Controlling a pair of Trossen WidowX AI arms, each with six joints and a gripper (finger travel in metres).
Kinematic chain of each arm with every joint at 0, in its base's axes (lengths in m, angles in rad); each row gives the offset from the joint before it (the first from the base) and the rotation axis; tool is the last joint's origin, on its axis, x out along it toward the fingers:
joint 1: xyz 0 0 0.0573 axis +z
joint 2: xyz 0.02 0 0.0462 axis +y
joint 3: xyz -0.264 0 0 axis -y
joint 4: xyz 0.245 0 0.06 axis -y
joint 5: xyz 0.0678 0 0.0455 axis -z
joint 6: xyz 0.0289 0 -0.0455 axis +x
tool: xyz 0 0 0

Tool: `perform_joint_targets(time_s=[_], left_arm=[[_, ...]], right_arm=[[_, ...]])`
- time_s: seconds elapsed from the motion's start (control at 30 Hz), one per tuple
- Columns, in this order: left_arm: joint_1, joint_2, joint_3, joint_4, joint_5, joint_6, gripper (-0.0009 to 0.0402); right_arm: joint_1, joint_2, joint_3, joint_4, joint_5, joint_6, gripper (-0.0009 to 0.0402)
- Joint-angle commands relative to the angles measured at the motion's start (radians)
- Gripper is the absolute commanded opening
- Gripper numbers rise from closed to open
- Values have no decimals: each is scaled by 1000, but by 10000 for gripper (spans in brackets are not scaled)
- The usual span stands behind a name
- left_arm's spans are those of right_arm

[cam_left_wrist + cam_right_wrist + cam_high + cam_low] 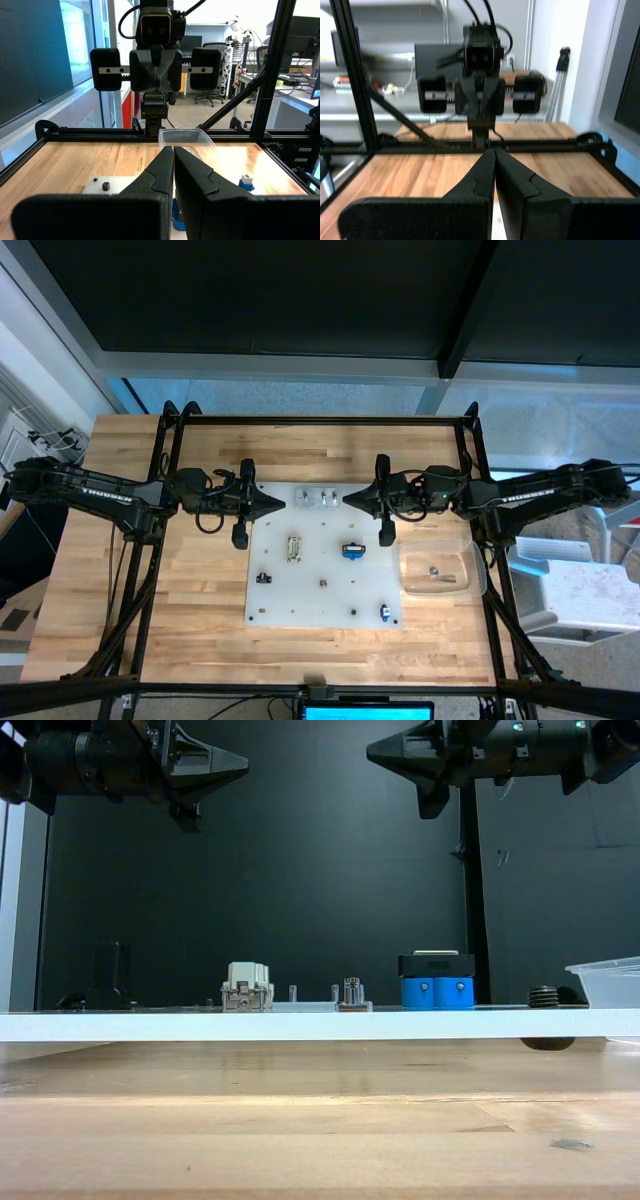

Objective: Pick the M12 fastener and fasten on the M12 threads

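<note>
We see both arms hanging high above the far edge of the white board (300, 600), tips pointing at each other. The left gripper (264, 502) is over the board's far left corner. The right gripper (351, 498) is over the far edge, right of its middle. On each, the jaws are pressed together and hold nothing.

The M12 fastener (434, 569) shows as a speck on the floor of the clear tray (455, 588), which sits on the desk (150, 570) just off the board's right edge. The stud (543, 996) stands near the board's near right edge with its ribs bare, so nothing is threaded yet.

We judge the pick to be the risky part. The nut is far smaller than the jaws, so they may push it along the tray floor or against a wall instead of closing on it. The light tray may also shift if a finger catches its rim. A nut gripped crooked could jam on the first ribs or drop beside the stud.

We cannot tell whether the nut lies flat with its bore upward or rests on edge. It has no real long axis. The stud's axis is upright.
</note>
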Motion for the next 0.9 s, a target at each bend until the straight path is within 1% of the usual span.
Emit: perform_joint_targets(time_s=[0.03, 0.1, 0.17, 0.2, 0.23, 0.3, 0.37, 0.4, 0.6, 0.7, 0.9], left_arm=[[0, 0, 0, 0, 0, 0, 0], [0, 0, 0, 0, 0, 0, 0], [0, 0, 0, 0, 0, 0, 0], [0, 0, 0, 0, 0, 0, 0], [0, 0, 0, 0, 0, 0, 0], [0, 0, 0, 0, 0, 0, 0], [0, 0, 0, 0, 0, 0, 0], [0, 0, 0, 0, 0, 0, 0], [0, 0, 0, 0, 0, 0, 0], [0, 0, 0, 0, 0, 0, 0], [0, 0, 0, 0, 0, 0, 0]], right_arm=[[0, -32, 27, -159, 0, -16, 0], [2, -47, 47, -241, -9, -31, 0], [3, -49, 73, -326, -49, -39, 0], [3, -49, 89, -372, -57, -52, 0], [5, -48, 105, -422, -58, -69, 0], [7, -46, 141, -537, -82, -110, 0], [7, -46, 176, -642, -90, -139, 0], [7, -46, 191, -685, -106, -157, 0], [13, -46, 271, -933, -109, -254, 0], [13, -46, 307, -1068, -107, -319, 0], [15, -46, 347, -1261, -106, -391, 0]])
